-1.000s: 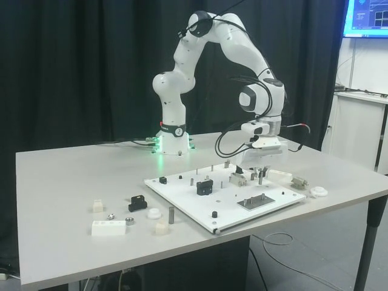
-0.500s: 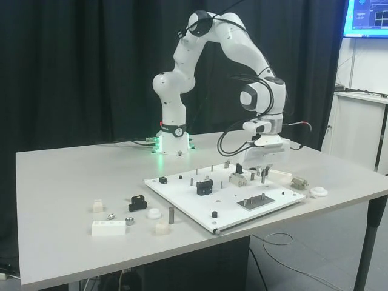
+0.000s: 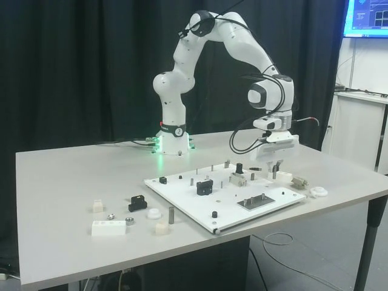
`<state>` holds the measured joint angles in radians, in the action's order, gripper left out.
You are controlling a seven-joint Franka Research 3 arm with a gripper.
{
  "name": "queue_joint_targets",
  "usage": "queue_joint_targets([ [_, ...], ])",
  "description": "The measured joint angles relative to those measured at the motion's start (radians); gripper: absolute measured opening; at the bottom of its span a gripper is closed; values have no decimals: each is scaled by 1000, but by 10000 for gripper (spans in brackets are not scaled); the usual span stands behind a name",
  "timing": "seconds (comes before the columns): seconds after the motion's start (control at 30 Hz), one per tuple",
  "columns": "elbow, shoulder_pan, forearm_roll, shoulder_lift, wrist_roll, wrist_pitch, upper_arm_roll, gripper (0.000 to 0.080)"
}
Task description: Place round peg 3.
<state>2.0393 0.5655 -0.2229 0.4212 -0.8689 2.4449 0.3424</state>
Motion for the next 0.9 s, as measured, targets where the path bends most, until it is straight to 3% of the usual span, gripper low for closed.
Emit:
queue_joint_targets([
  [0.47, 6, 83, 1, 16, -100, 0, -9, 112],
  [0.9, 6, 105, 2, 42, -132, 18, -11, 112],
])
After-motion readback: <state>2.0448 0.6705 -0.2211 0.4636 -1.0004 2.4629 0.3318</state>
